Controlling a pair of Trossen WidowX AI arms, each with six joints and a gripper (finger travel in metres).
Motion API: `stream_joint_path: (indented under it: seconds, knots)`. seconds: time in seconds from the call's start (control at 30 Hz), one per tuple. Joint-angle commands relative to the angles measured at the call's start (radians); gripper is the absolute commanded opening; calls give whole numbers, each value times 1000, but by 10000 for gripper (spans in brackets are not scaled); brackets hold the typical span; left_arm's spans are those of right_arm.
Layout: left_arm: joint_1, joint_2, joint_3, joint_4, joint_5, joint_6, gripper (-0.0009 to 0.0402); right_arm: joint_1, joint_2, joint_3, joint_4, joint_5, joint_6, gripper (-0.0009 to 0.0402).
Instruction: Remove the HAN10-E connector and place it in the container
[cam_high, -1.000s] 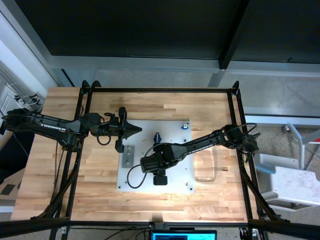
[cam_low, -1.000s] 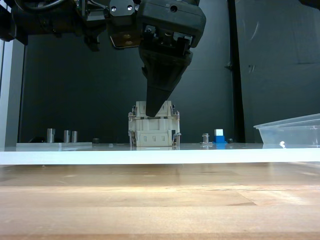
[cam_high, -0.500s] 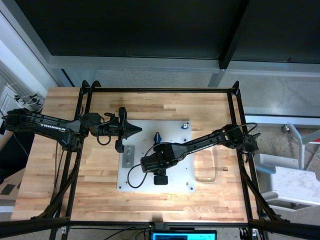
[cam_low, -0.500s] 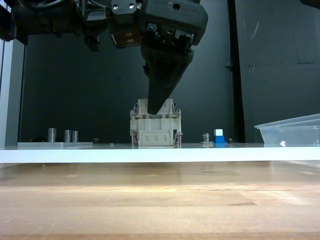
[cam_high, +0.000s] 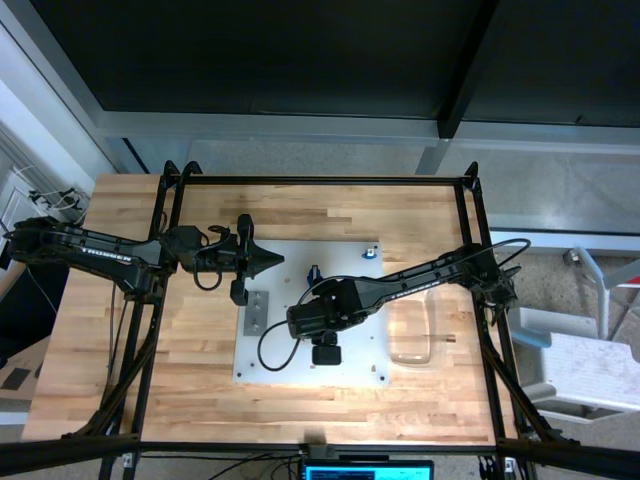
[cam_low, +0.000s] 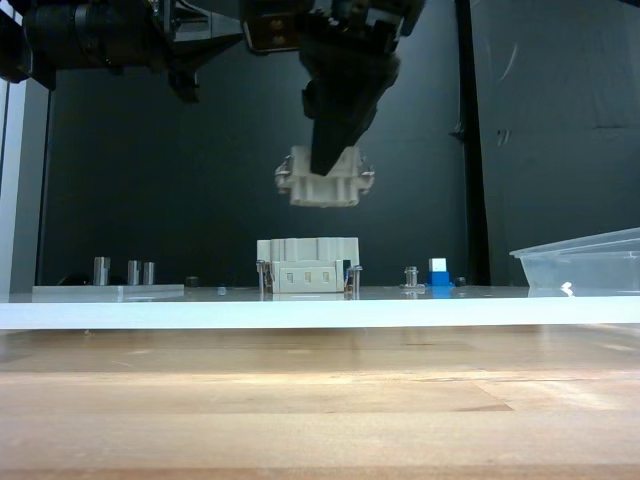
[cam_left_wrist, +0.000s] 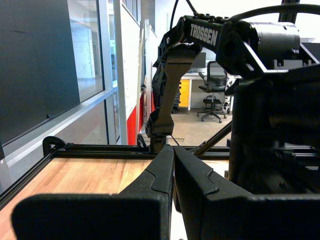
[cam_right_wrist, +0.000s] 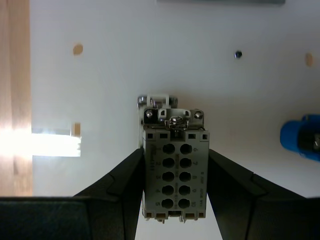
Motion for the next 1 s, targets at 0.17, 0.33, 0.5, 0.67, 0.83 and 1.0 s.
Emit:
stream_joint_path:
  seconds: [0.17,0.33,0.5,0.67,0.83,1.0]
  knots:
    - [0,0,0,0,0,0,0,8,-50,-2,-47,-3,26,0]
    - [0,0,0,0,0,0,0,12,-89,-31,-77,-3,51,0]
    - [0,0,0,0,0,0,0,19,-167,-153,-52,2,97,0]
    - [0,0,0,0,0,0,0,30,-270,-308,-22,5,178,0]
    - [0,0,0,0,0,0,0,45,-373,-452,-10,6,259,0]
    - [0,0,0,0,0,0,0,75,-473,-592,16,14,341,0]
